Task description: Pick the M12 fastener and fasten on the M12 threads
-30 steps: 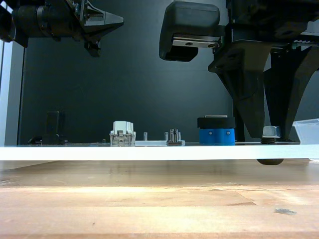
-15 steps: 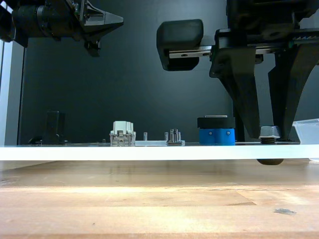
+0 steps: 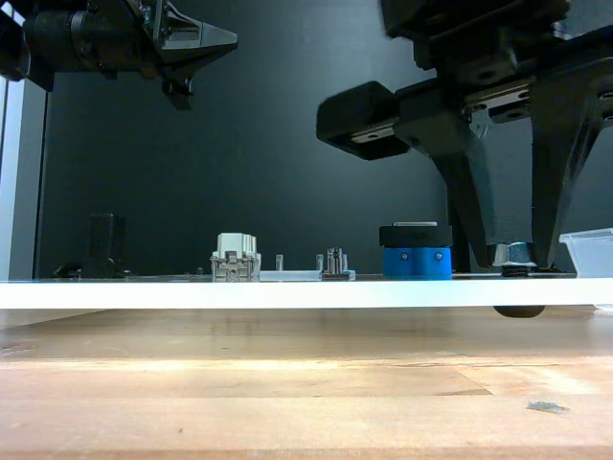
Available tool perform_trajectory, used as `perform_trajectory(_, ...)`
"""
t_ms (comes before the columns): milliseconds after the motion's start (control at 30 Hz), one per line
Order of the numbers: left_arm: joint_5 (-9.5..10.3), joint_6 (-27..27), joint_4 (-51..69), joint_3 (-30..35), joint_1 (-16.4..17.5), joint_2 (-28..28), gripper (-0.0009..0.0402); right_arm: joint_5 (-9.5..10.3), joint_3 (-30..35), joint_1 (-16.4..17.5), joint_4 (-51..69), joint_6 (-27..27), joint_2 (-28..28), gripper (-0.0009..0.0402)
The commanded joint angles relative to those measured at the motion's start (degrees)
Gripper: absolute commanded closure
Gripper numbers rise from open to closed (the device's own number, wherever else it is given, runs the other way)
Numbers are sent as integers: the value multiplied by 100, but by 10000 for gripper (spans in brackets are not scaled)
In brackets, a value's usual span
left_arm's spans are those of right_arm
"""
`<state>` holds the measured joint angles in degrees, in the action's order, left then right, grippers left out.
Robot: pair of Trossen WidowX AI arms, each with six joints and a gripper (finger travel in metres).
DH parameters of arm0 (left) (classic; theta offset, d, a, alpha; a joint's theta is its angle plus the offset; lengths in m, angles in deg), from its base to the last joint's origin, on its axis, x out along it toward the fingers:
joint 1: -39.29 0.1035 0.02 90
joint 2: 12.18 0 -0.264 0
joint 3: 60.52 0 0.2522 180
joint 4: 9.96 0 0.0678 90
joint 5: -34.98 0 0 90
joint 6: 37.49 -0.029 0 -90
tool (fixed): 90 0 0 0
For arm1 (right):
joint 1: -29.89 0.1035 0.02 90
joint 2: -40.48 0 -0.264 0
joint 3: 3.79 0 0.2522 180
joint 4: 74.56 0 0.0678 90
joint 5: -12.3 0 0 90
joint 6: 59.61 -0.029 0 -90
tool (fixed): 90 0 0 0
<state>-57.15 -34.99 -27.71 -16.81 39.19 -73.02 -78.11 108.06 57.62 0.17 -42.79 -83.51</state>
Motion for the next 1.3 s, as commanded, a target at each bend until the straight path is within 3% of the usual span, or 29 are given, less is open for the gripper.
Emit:
perform_trajectory(33, -2, 0, 0, 0, 0, -2, 393, -4, -2, 0, 7, -984, -22, 358)
perform_trajectory(433, -2, 0, 0, 0, 2, -2, 393, -2, -2, -4, 4, -4406, -20, 358)
perform_trajectory(700, -2, -2, 0, 0, 2, -2, 393, 0, -2, -11, 7, -7350, -20, 358)
perform_trajectory(1300, -2, -2, 0, 0, 2, -2, 393, -2, -2, -9, -2, -11895, -22, 358)
